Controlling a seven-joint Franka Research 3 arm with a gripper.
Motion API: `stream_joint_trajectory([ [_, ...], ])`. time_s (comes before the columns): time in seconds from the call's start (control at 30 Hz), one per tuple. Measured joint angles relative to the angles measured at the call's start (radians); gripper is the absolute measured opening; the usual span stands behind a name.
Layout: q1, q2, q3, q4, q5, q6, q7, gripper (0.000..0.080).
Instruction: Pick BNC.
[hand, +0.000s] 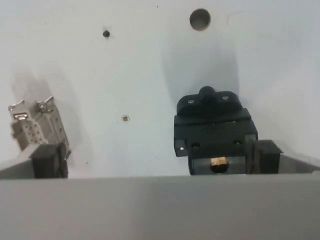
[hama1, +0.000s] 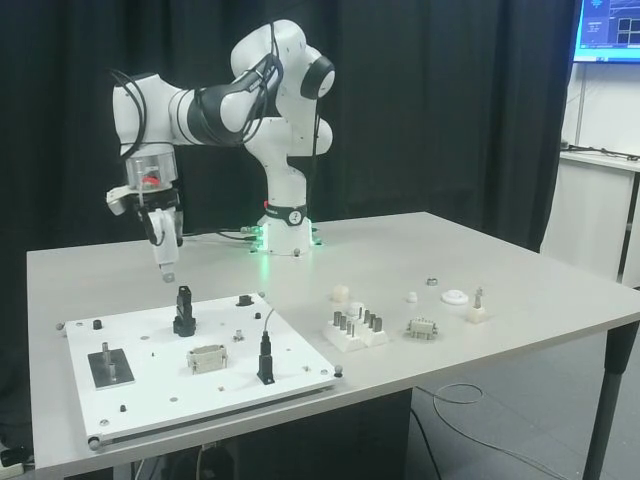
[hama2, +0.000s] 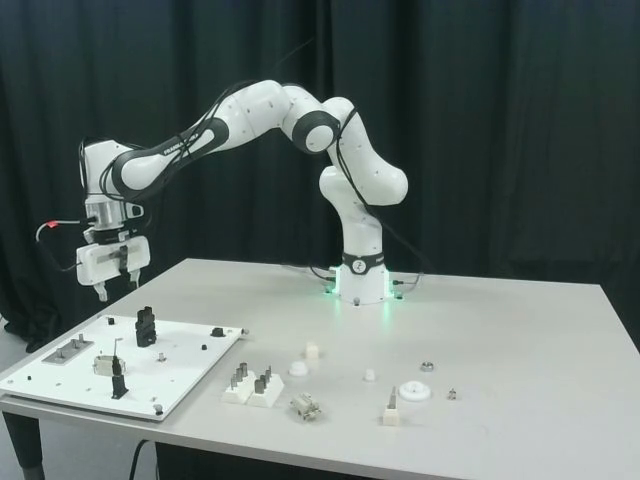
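Shows the claw (hama1: 167, 270) hanging in the air above the back part of the white board (hama1: 290, 385), released, with both fingers (hand: 48, 160) spread wide and gripping nothing. Places the BNC (hama1: 183, 310) upright on that board, a black block with a small metal pin at its face, just below and slightly in front of the fingertips, not touched by them. In the wrist view, puts the BNC (hand: 212, 127) close against one finger rather than centred in the gap. Finds a grey multi-pin connector (hand: 37, 125) near the other finger, lying flat on the board and well apart from the BNC. Also finds a black plug with a thin cable (hama1: 266, 360) standing nearer the board's front edge. Sets the board on the grey counter (hama1: 480, 250), beside a white rack of pins (hama1: 352, 328) and several small white parts scattered further along.
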Motion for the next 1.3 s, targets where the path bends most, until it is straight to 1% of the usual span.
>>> stream_joint_trajectory([
  [0.33, 0.005, -0.002, 0.0, 0.029, -0.034, 0.0, -0.023, 0.08],
  [0.57, 0.03, -0.01, 0.0, 0.046, -0.051, -0.009, -0.06, 0.08],
  [0.83, 0.091, -0.035, 0.0, 0.048, -0.07, -0.027, -0.084, 0.08],
  [1.03, 0.15, -0.054, 0.001, 0.047, -0.077, -0.058, -0.082, 0.08],
  [1.3, 0.236, -0.081, 0.003, 0.043, -0.077, -0.106, -0.022, 0.08],
])
